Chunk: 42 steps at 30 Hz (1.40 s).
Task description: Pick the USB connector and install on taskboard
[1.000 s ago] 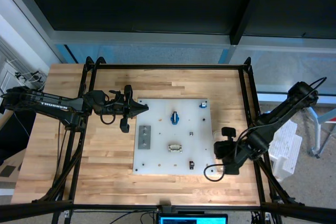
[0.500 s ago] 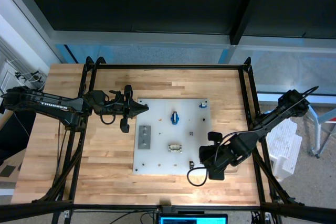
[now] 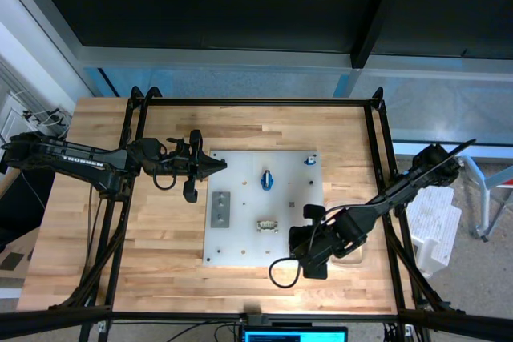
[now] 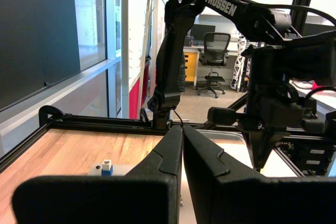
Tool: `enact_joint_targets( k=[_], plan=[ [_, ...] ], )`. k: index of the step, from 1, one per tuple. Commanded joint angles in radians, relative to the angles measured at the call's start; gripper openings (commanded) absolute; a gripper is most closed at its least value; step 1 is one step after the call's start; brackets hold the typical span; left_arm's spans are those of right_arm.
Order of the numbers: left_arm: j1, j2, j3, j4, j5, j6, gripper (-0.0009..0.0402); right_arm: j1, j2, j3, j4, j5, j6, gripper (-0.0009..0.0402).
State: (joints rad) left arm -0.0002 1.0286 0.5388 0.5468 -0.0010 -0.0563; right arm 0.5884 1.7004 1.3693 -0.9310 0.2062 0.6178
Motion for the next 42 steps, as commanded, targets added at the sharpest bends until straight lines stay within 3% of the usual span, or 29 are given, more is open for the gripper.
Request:
enact_joint_targets(
  k=[1, 11, 42],
  plan=[
    [0.000, 0.000, 0.000, 0.001, 0.000, 0.000, 0.0000, -0.004, 0.017, 0.018, 0.002, -0.008, -0.002, 0.0000],
    [0.000, 0.000, 0.000, 0.000, 0.000, 0.000, 0.0000, -0.015, 0.058, 0.062, 0.002, -0.017, -0.024, 0.0000],
    [0.000, 0.000, 0.000, 0.000, 0.000, 0.000, 0.0000, -0.007, 0.076, 0.056, 0.016, -0.016, -0.021, 0.0000]
  ],
)
